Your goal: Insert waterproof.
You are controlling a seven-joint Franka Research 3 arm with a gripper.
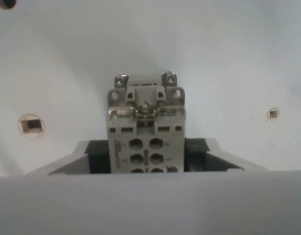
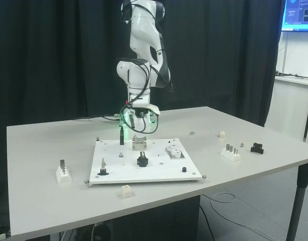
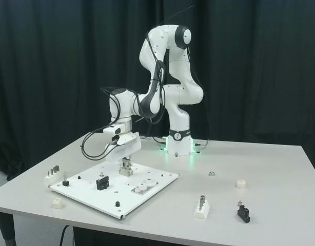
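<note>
The waterproof connector (image 1: 146, 128) is sitting upright on the white board (image 1: 57, 63), seen close up from the wrist view: a grey block with round sockets in two columns on its face and a metal latch with screws across its top. The pincer (image 1: 146, 164) is clamped on the connector, its black pads pressing against both sides of the block.

The room views are showing what the wrist view is not. From the first room view, the connector (image 2: 139, 143) is standing near the back middle of the white board (image 2: 159, 173), with the white arm (image 2: 144, 55) leaning over it from behind. A black post (image 2: 122, 136) is rising just beside the connector, and a black fitting (image 2: 142, 161) is lying in front of it. A round white part (image 2: 175, 151) is resting on the board to one side.

From the second room view, the pincer (image 3: 126, 162) is hanging directly over the connector (image 3: 126, 169). Off the board, a white block with pins (image 3: 201, 209) and a small black clip (image 3: 243, 213) are lying well apart on the grey worktop (image 3: 270, 174).
</note>
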